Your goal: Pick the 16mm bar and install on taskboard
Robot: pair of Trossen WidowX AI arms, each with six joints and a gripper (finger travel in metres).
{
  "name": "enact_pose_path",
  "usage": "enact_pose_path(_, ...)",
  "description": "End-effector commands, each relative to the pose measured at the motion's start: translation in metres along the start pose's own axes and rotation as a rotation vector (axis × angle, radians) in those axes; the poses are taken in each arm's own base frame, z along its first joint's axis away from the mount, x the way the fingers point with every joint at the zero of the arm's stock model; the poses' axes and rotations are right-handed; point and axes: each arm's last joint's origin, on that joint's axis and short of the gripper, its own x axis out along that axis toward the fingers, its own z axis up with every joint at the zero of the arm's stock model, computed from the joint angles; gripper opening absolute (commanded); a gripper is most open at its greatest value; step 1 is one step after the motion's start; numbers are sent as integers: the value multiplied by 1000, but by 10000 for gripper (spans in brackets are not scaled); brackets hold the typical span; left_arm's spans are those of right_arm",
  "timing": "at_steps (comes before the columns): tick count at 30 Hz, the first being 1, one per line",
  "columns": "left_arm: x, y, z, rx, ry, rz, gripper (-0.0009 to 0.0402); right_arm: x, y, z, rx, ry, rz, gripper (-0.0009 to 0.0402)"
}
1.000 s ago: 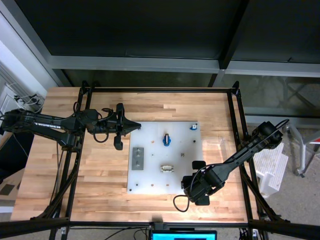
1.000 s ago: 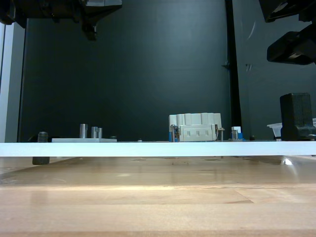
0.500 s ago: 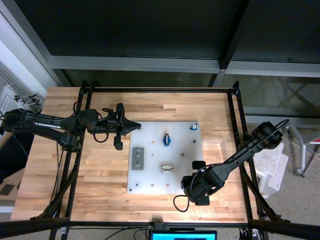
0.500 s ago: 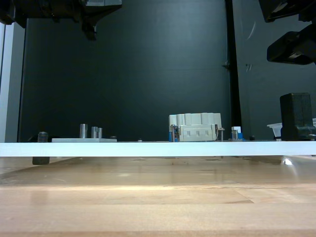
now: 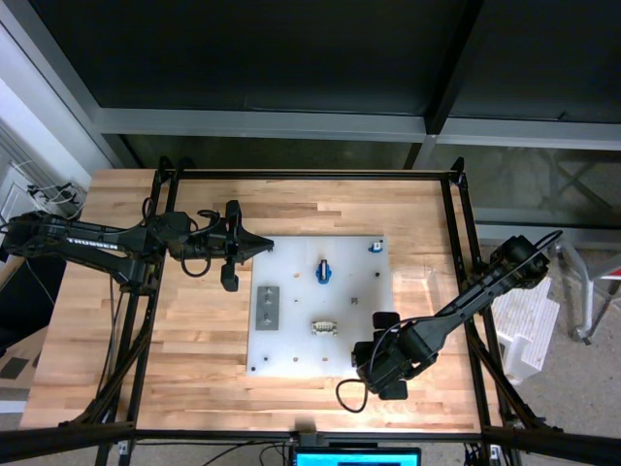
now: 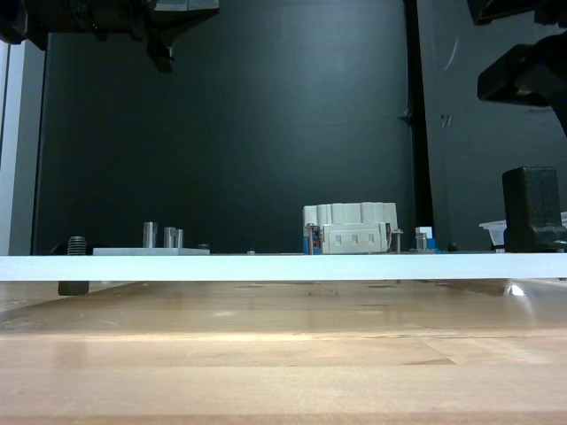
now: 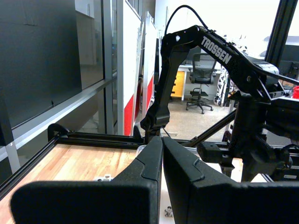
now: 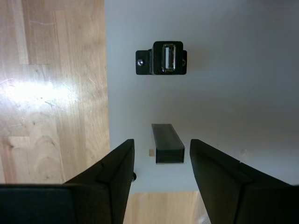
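**A:** Where's the bar (image 6: 532,208)?

**B:** It's standing upright on the board (image 5: 291,335), close to the near right corner and just beside the USB socket (image 8: 162,58). Nothing holds it. I can't tell whether it's sitting in a seat or only resting on the surface.

**A:** And the arms?

**B:** The right gripper (image 8: 161,145) hangs straight above the bar with its fingers spread wide. The bar shows between them, lower down, and neither finger touches it. The left gripper (image 7: 162,154) is over the table off the board's far left corner. Its fingers are pressed together on nothing.

**A:** How would it handle?

**B:** I'd say stiff and solid. It's a dark block with square edges and flat faces, and it doesn't look fragile. Those faces look smooth, so it may slip in a light pinch. It's also taller than it is wide, so a nudge from one finger could tip it.

**A:** Where would you grab it?

**B:** Across two opposite flat sides on the upper half, squarely, never on the corners.
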Motion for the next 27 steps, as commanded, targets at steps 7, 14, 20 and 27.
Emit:
enact_pose_path(7, 0, 0, 0, 0, 0, 0, 0, -19, -4, -2, 6, -35, 24, 186)
enact_pose_path(14, 0, 0, 0, 0, 0, 0, 0, -35, -9, -6, 11, -70, 49, 185)
enact_pose_path(20, 0, 0, 0, 0, 0, 0, 0, -37, -9, -7, 10, -70, 49, 185)
enact_pose_path(27, 0, 0, 0, 0, 0, 0, 0, -37, -10, -7, 11, -69, 48, 185)
